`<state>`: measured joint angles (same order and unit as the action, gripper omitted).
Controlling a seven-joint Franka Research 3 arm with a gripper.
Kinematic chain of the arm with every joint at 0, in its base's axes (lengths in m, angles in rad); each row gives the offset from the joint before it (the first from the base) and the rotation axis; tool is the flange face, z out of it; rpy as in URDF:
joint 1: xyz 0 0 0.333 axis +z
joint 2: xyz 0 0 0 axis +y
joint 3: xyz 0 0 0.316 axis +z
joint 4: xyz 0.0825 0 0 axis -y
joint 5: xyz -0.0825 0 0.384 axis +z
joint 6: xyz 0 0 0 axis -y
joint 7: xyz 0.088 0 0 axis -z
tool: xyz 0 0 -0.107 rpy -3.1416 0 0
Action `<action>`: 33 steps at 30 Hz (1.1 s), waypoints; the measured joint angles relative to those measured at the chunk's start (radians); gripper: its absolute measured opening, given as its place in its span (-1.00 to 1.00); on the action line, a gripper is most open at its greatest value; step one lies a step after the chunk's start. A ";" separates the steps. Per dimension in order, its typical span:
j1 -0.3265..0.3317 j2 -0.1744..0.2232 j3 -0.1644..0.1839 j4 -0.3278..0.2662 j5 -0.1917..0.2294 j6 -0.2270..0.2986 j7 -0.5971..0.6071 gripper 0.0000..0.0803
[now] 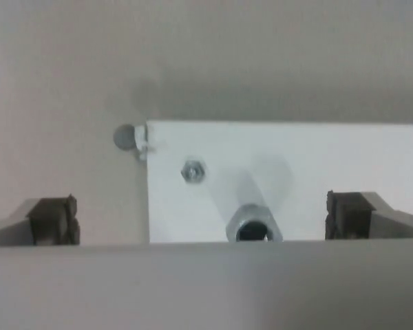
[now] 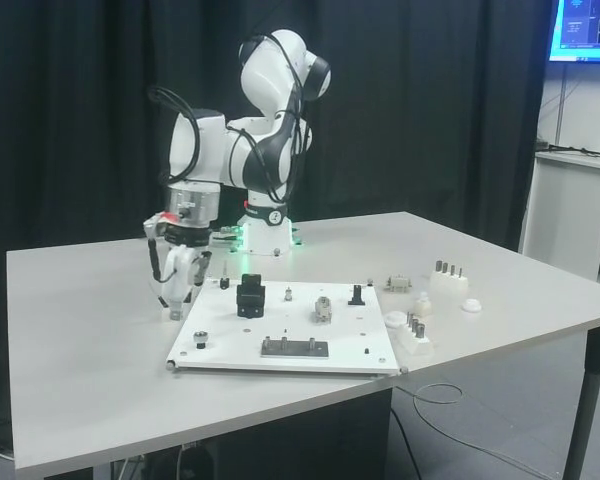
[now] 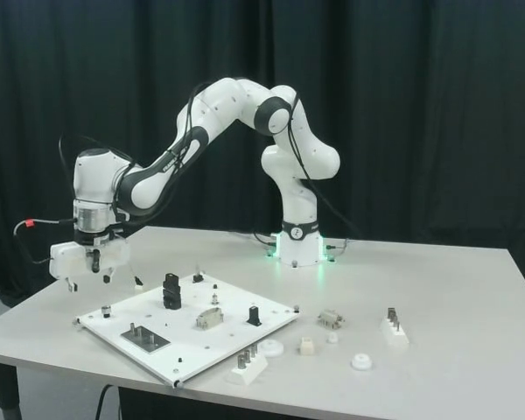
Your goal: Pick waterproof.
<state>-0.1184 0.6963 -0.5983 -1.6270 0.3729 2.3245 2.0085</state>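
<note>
My gripper (image 1: 199,218) is open, its black pads (image 1: 53,221) wide apart with nothing between them. It hangs low at the left side of the white board (image 2: 345,340), near the corner closest to the arm's base. In the wrist view that board corner (image 1: 158,137) shows a grey foot (image 1: 124,136), a small hex nut (image 1: 194,170) and a hex post (image 1: 253,227). The room views show the gripper (image 2: 177,292) (image 3: 87,280) beside the board (image 3: 219,346). Several small white and grey parts (image 2: 420,305) lie right of the board. I cannot tell which part is the waterproof one.
On the board stand a black block (image 2: 250,298), a black plate with pegs (image 2: 293,347), a small metal connector (image 2: 323,310) and a knob (image 2: 201,341). The arm's base (image 2: 265,235) rises behind the board. A white cabinet (image 2: 570,210) is off to the right.
</note>
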 joint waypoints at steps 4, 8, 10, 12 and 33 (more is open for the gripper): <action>-0.001 -0.001 -0.012 0.003 -0.008 0.005 -0.004 0.99; -0.004 -0.001 -0.022 0.007 -0.019 0.012 -0.013 0.99; -0.005 -0.001 -0.026 0.008 -0.028 0.015 -0.022 0.99; -0.008 -0.002 -0.028 0.009 -0.033 0.020 -0.031 0.99; -0.039 -0.033 -0.036 0.010 -0.041 0.040 -0.151 0.99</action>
<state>-0.1574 0.6636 -0.6345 -1.6174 0.3322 2.3643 1.8570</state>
